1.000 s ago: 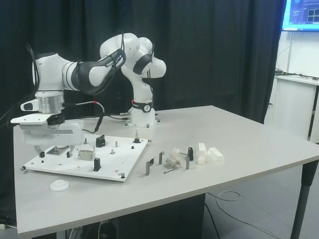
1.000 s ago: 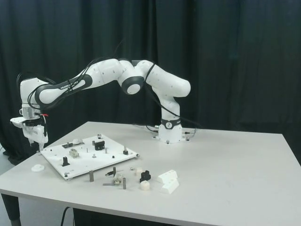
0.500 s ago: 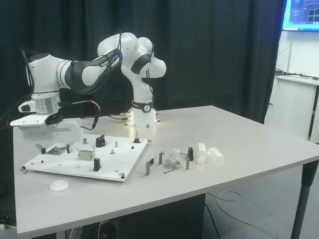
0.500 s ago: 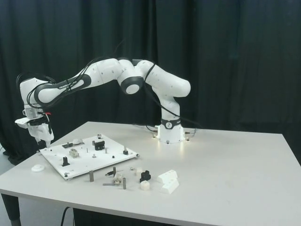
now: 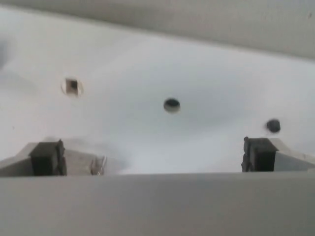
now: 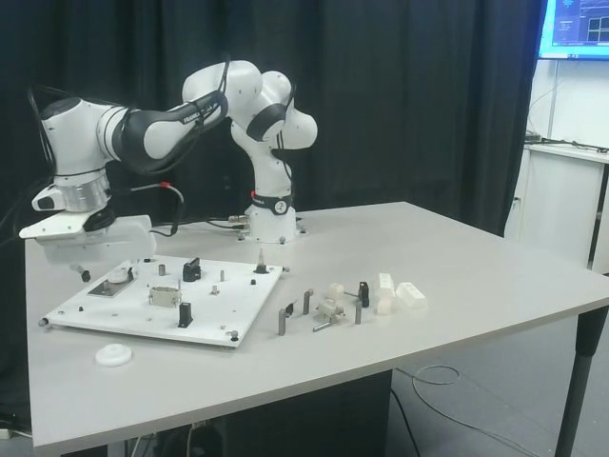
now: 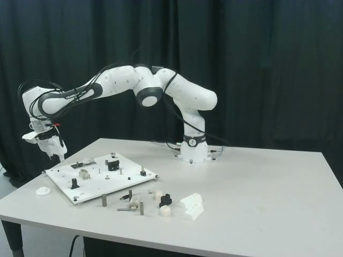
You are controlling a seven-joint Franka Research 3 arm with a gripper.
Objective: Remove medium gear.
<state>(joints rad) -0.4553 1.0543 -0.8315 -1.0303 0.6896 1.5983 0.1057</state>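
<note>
A white gear point(image 6: 112, 355) point(image 7: 43, 191) lies flat on the grey table, just off the front left corner of the white assembly board point(image 6: 214, 319) point(image 7: 124, 179). A second white round part point(image 6: 118, 276) point(image 7: 87, 159) sits on the board's rear left area. My gripper point(image 6: 84, 273) point(image 7: 57, 156) hangs above the board's far left edge, apart from both parts. In the wrist view my gripper point(image 5: 152, 155) is open with nothing between the black fingertips point(image 5: 47, 157). Below them lies bare board point(image 5: 147, 64) with small holes.
The board carries black brackets point(image 6: 191, 269) and thin pegs point(image 6: 260, 257). To its right on the table lie loose pegs point(image 6: 305, 303), small white pieces point(image 6: 333, 293) and two white blocks point(image 6: 398, 294). The arm's base point(image 6: 270, 217) stands behind the board.
My gripper has risen from low over the board's left corner and shifted toward the back of the table. The white gear on the table has stayed where it was.
</note>
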